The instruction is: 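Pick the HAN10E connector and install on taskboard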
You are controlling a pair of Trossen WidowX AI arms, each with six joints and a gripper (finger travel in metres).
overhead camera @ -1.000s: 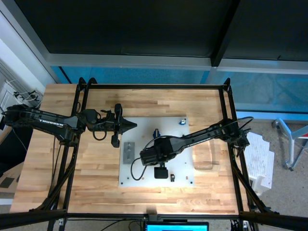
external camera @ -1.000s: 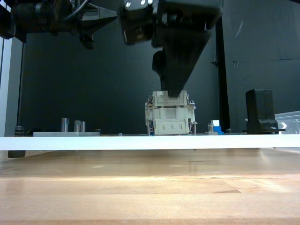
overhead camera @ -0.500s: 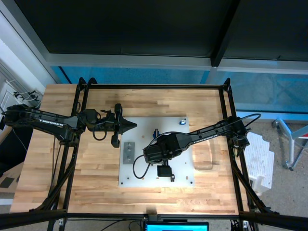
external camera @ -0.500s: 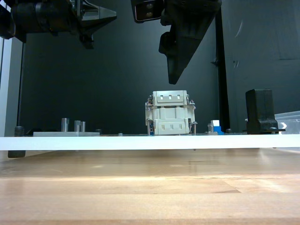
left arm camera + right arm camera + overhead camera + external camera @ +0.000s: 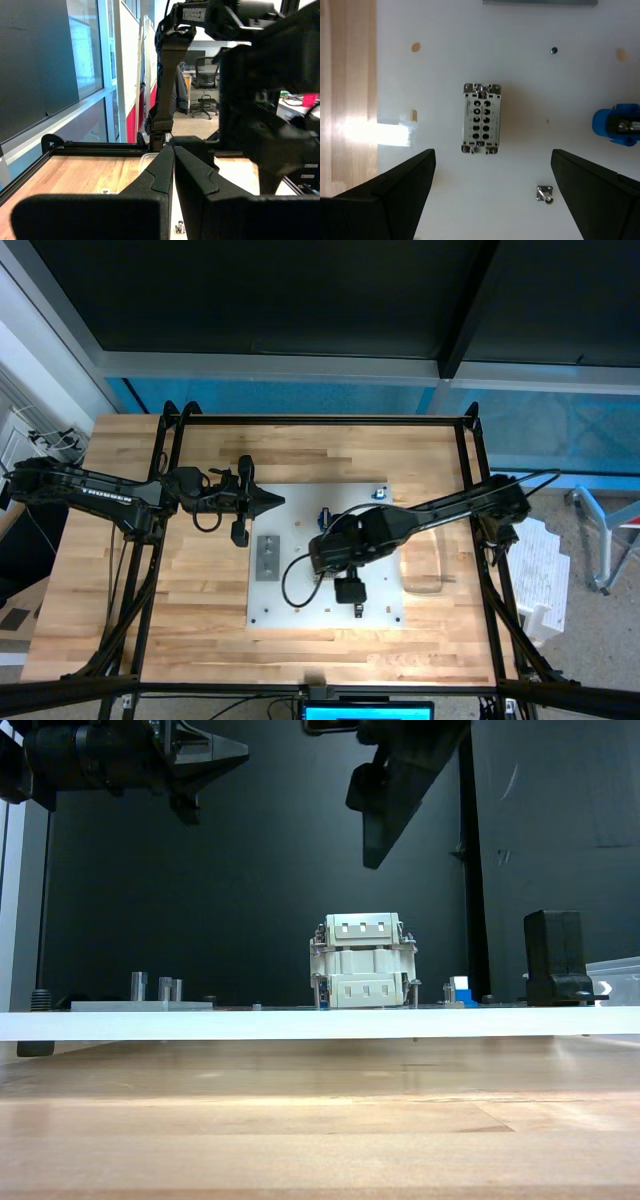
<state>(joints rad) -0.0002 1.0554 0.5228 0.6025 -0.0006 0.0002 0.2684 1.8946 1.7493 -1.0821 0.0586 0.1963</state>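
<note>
From above, the large flat white plastic taskboard lies on the wooden surface. The right gripper hangs over the middle of the board. The left gripper is parked at the board's far left corner, beside the long grey metal block with holes. I cannot find the connector here; the right arm probably hides it.

At table-top height, the small beige-grey HAN10E connector with silvery metal ends stands upright on the taskboard. It looks level and nothing touches it. The right gripper is well above it and carries nothing. The left gripper is high and off to the left.

The left wrist camera shows the left gripper with its fingers pressed together and nothing between them.

The right wrist camera looks straight down on the connector, which lies on bare white board. The right gripper has its dark fingers spread wide on either side, clear of it. A blue upright clip stands well apart, and a small silvery fitting is nearer.

To my eye the connector is already placed and let go. The next move is for the right arm to lift straight up and swing away, keeping its wide fingers off the connector and the blue clip.
</note>
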